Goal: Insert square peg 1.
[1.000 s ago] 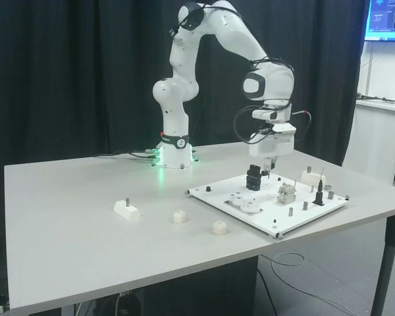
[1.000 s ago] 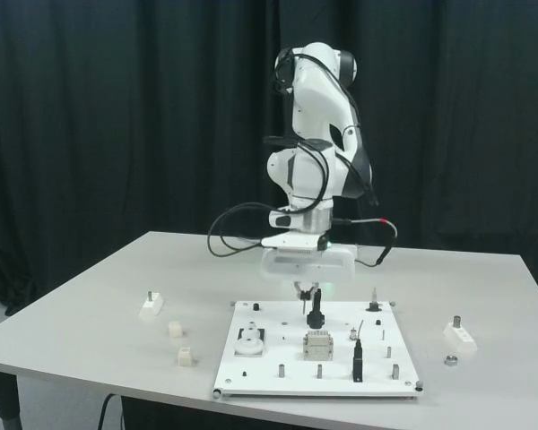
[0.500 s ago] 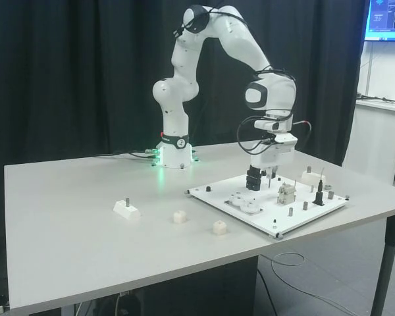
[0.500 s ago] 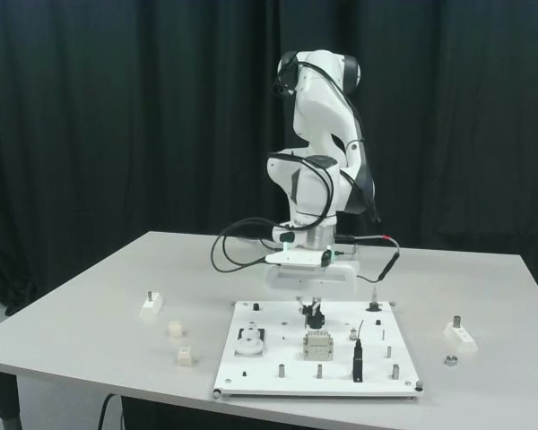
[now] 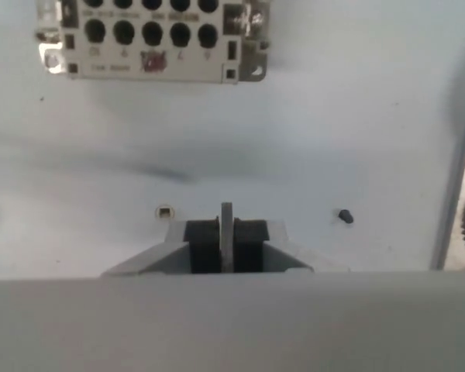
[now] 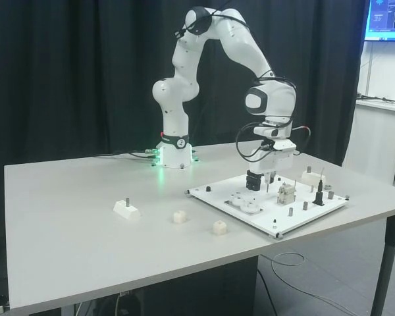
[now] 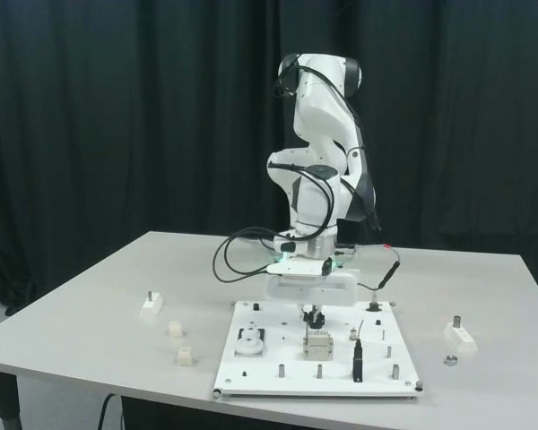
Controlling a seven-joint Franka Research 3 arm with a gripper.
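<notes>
My gripper point(image 5: 226, 235) is shut on a thin grey square peg point(image 5: 227, 218), held upright between the black pads. It hangs just above the white assembly board point(image 5: 310, 147). A small square hole point(image 5: 164, 211) lies in the board a short way to one side of the peg tip. In the first room view the gripper point(image 6: 268, 178) is low over the board point(image 6: 217, 197), beside a black holder point(image 6: 253, 179). From the second room view the gripper point(image 7: 310, 309) sits over the board's point(image 7: 251, 372) far middle.
A grey multi-pin connector point(image 5: 147, 39), a black screw point(image 5: 345, 216) and white gears point(image 6: 249, 203) sit on the board, with upright pegs point(image 6: 318, 194) nearby. Small white blocks point(image 6: 126, 209) point(image 6: 179, 216) point(image 6: 219, 227) lie on the grey table point(image 6: 66, 197); another block point(image 7: 458, 333) lies on the far side of the board.
The arm has lowered the gripper, with the peg in it, from well above the board to just over its surface.
</notes>
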